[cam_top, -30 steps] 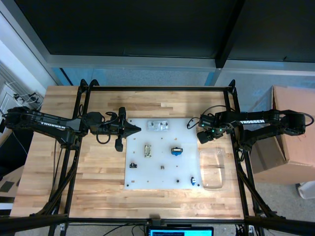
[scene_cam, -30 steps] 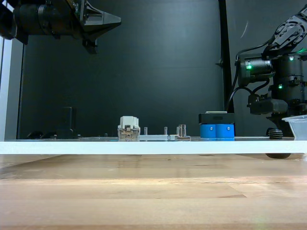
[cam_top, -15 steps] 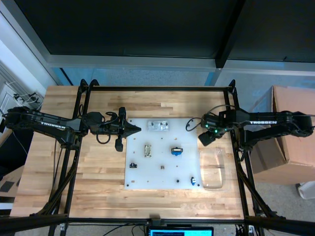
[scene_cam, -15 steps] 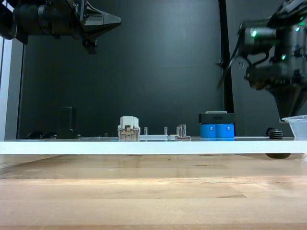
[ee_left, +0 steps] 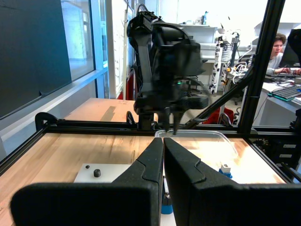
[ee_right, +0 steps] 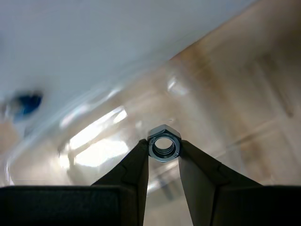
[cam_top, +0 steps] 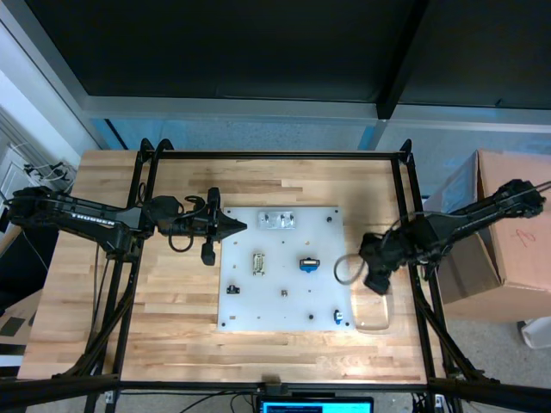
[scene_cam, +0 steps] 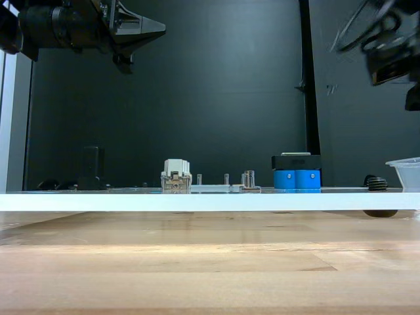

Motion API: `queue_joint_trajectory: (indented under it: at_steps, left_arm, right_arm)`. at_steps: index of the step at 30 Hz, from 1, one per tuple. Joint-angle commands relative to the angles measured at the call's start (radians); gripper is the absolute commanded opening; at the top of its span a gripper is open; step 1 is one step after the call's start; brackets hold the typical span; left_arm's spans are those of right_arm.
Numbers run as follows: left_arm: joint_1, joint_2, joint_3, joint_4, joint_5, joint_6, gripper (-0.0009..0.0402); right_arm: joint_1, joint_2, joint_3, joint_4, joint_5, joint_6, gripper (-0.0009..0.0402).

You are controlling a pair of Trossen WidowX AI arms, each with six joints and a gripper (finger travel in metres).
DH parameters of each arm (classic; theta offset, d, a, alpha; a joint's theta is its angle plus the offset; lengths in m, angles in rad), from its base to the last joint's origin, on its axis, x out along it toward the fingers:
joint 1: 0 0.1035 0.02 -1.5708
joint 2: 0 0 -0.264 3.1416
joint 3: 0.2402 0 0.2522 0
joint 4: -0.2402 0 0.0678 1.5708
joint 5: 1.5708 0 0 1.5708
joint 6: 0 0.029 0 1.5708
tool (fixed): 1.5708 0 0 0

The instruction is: Unfasten the M12 nut and place it in the container

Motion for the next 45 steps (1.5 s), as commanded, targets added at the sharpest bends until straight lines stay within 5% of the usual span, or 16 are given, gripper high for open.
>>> queue_joint_trajectory:
  at_steps: [1, 8, 17, 32, 45]
  left_arm:
    - [0.000, 0.000, 0.000, 0.000, 0.000, 0.000, 0.0000]
    - [0.000, 0.000, 0.000, 0.000, 0.000, 0.000, 0.0000]
    - [0.000, 0.000, 0.000, 0.000, 0.000, 0.000, 0.0000]
    - [0.000, 0.000, 0.000, 0.000, 0.000, 0.000, 0.0000]
    - [0.000, 0.000, 0.000, 0.000, 0.000, 0.000, 0.0000]
  right_arm:
    - [0.101, 0.004, -0.002, 0.006, -0.003, -0.002, 0.0023]
    - [0.204, 0.095, -0.010, 0.056, -0.003, -0.004, 0.0023]
    - [0.221, 0.198, -0.010, 0.116, -0.004, -0.015, 0.0034]
    - [0.226, 0.203, -0.010, 0.122, -0.025, -0.010, 0.0181]
    - [0.175, 0.148, 0.055, 0.018, -0.043, -0.109, 0.0185]
